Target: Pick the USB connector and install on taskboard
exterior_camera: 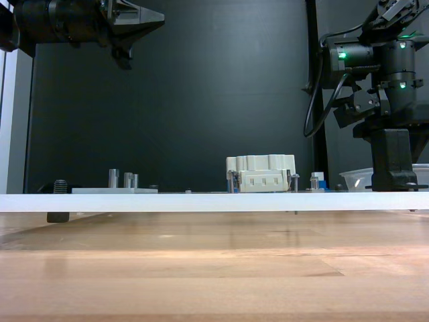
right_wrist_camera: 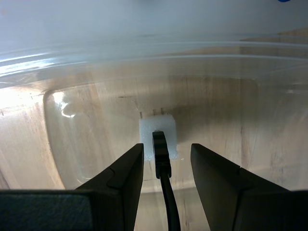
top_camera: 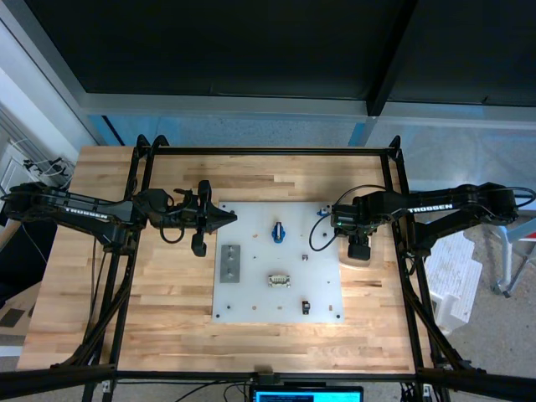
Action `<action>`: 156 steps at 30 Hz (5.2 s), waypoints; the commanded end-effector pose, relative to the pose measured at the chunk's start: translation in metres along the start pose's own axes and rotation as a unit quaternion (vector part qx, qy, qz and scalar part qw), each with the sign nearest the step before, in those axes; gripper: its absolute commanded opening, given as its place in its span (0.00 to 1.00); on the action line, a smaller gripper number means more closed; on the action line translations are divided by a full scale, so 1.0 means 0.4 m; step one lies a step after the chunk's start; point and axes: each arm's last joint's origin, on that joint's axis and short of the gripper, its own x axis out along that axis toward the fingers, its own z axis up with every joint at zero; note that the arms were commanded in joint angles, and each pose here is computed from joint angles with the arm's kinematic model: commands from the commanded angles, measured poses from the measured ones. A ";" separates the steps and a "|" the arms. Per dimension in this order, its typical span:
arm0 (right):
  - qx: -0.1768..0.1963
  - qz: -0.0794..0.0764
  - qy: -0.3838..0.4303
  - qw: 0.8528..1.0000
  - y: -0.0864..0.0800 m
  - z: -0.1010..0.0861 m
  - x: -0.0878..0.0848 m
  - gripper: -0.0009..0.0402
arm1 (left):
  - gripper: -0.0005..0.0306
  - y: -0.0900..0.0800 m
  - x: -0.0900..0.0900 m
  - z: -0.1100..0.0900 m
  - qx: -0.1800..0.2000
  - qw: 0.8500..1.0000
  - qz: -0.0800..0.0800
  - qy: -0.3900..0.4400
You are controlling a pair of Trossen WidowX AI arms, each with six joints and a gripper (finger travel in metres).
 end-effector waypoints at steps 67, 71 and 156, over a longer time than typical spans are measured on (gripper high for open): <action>-0.010 0.017 -0.031 0.999 0.007 -0.011 -0.099 0.02 | 0.02 0.000 0.000 0.000 0.000 1.000 0.000 0.000; -0.022 0.018 -0.039 0.999 0.016 -0.005 -0.130 0.02 | 0.02 0.000 0.000 0.000 0.000 1.000 0.000 0.000; -0.063 0.056 -0.027 0.996 0.557 0.294 -0.215 0.02 | 0.02 0.000 0.000 0.000 0.000 1.000 0.000 0.000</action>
